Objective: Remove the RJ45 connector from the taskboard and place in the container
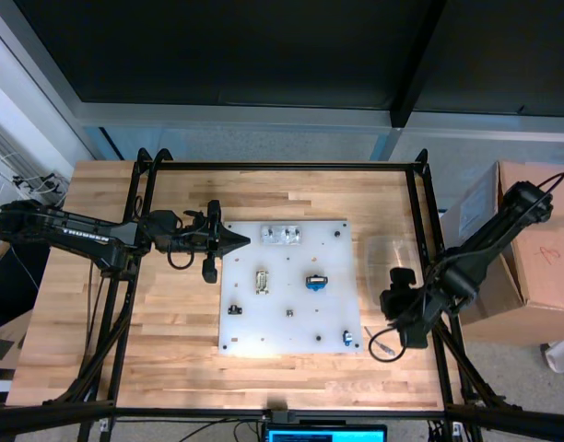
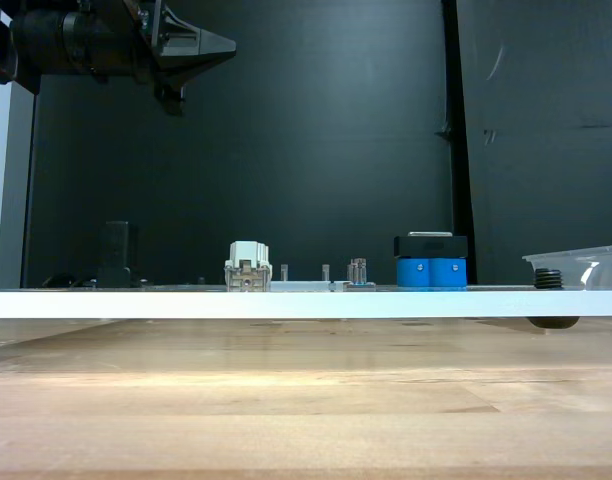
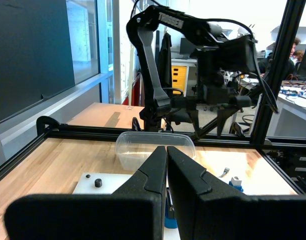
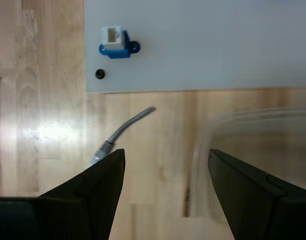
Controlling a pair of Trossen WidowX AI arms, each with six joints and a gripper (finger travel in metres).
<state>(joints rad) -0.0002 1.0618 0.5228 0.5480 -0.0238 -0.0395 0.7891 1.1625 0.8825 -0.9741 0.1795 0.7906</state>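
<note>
Where the desk point(image 1: 291, 378) runs nearest the camera, just off the near right corner of the taskboard point(image 1: 264, 322), the RJ45 connector point(image 4: 100, 151) lies free on the wood, clear of its seat. A short grey cable point(image 4: 129, 123) curves from it back toward the board's edge. The right pincer point(image 4: 166, 152) hangs over that same spot, pointing down at the desk, its jaws spread wide with nothing between them. The connector lies beneath it, close by one finger, and neither finger touches it.

On the taskboard's near right corner, just inside the edge, stands a white socket in a blue holder point(image 4: 116, 44), its mouth facing up. A small black screw head point(image 4: 99, 74) sits beside it, closer to the corner. Further in, about the middle of the taskboard, a pale connector housing point(image 1: 262, 281) and a blue block point(image 1: 315, 282) stand well apart from each other.

Beside the taskboard's right edge, on the desk past the right pincer, sits the clear plastic container point(image 1: 372, 267); whether it touches the board I cannot tell. Over the taskboard's left edge, toward its far corner, the left pincer point(image 1: 238, 241) is held high above the surface. It is level and points toward the board's right side, its jaws pressed together with nothing gripped. At the taskboard's far edge a clear-topped part point(image 1: 282, 237) is mounted.
</note>
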